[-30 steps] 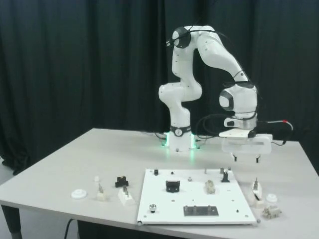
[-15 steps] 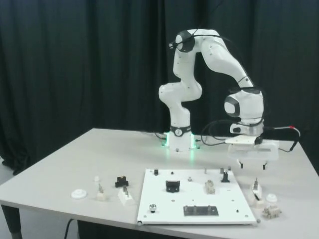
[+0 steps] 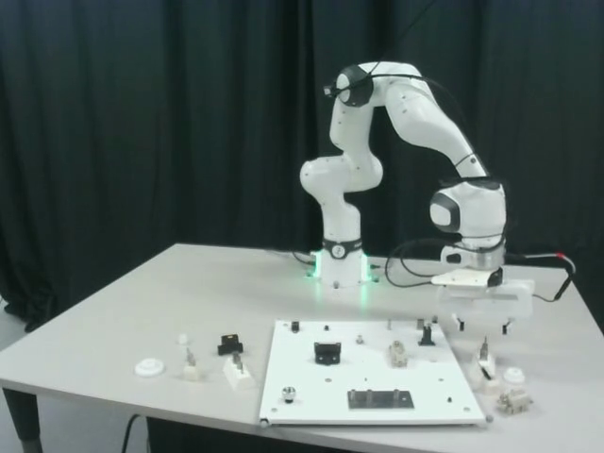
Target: Pick round peg 1.
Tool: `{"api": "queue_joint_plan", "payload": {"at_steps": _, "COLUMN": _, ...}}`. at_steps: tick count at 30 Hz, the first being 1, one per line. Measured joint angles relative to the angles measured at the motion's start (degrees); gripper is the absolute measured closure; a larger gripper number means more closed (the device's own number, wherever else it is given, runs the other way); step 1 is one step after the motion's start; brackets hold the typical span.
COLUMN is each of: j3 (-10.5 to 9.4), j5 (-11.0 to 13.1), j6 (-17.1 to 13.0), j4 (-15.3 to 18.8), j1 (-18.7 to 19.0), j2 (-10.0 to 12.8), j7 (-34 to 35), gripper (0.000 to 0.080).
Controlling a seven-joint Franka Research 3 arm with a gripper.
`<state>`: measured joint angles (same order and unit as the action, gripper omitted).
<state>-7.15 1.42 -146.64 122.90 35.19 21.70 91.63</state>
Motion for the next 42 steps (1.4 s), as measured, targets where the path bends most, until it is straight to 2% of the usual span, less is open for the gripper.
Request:
{"api": "queue_joint_plan", "payload": {"at_steps": 18, "j3": 0.25, "j5": -0.5, "j6": 1.8, "j4": -2.0, "j1": 1.1, "j2": 2.2, "j7": 0.5, "gripper": 0.0003}}
{"api": "queue_joint_plan", "payload": {"at_steps": 37, "j3": 1.29, "j5": -1.3, "j6": 1.9, "j4": -2.8, "j1": 2.0, "j2": 3.7, "j7": 0.8, "gripper": 0.0003}}
{"api": "queue_joint_plan", "payload": {"at_steps": 38, "j3": 1.40, "j5": -1.3, "j6": 1.9, "j4": -2.9, "j1": 2.0, "j2": 3.8, "j7": 0.8, "gripper": 0.0256}}
{"api": "queue_joint_plan", "payload": {"at_steps": 42, "j3": 1.66, "j5": -1.4, "j6": 1.9, "j4": -3.1, "j1": 2.1, "j2": 3.9, "j7": 0.8, "gripper": 0.0256}}
